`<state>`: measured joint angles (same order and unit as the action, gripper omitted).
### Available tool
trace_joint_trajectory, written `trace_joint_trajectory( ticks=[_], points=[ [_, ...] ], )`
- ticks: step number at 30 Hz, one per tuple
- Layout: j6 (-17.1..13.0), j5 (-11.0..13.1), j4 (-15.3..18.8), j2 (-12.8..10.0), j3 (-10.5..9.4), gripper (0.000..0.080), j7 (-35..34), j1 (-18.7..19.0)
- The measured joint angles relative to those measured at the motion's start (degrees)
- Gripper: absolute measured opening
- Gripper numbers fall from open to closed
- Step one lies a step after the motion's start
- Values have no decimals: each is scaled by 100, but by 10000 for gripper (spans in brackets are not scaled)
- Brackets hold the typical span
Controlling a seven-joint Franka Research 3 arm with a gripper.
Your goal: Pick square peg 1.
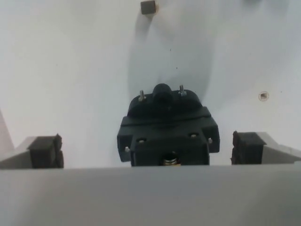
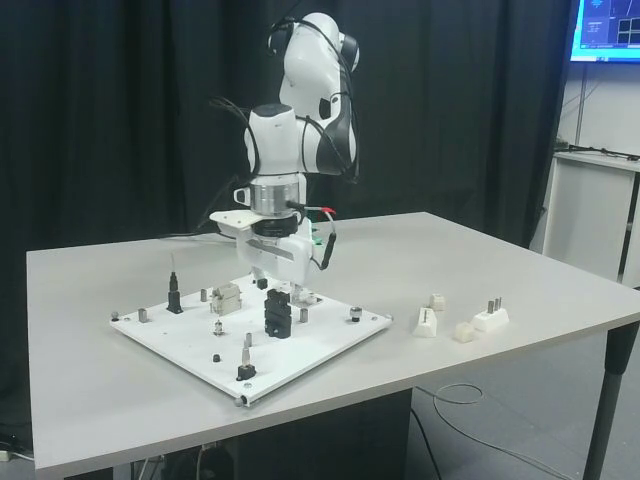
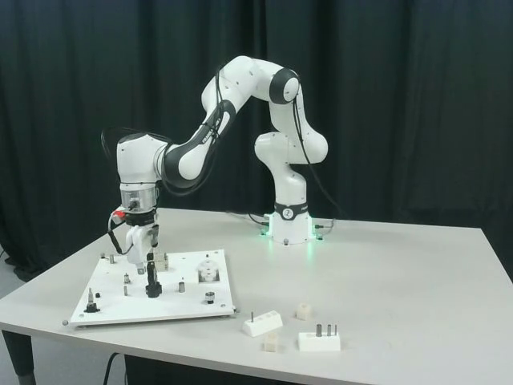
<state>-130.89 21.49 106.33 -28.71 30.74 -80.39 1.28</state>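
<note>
Square peg 1 (image 1: 148, 6), small on the white board (image 2: 330, 338) atop the counter (image 3: 401, 273), lies ungrasped beyond the wide-open pincer (image 1: 146, 150), which hovers above a black fixture (image 1: 165, 127); next, presumably, travel and descent.

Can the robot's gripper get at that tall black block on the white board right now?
Probably yes. The gripper hangs just above the black block, fingers spread wide to either side, and nothing sits between them. The other parts on the white board stand apart.
</note>
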Motion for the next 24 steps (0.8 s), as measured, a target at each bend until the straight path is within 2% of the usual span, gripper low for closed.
trace_joint_trajectory(
  ticks=[24],
  points=[
    [111, -452, 0, 170, 68, 800, -163, 78]
  ],
)
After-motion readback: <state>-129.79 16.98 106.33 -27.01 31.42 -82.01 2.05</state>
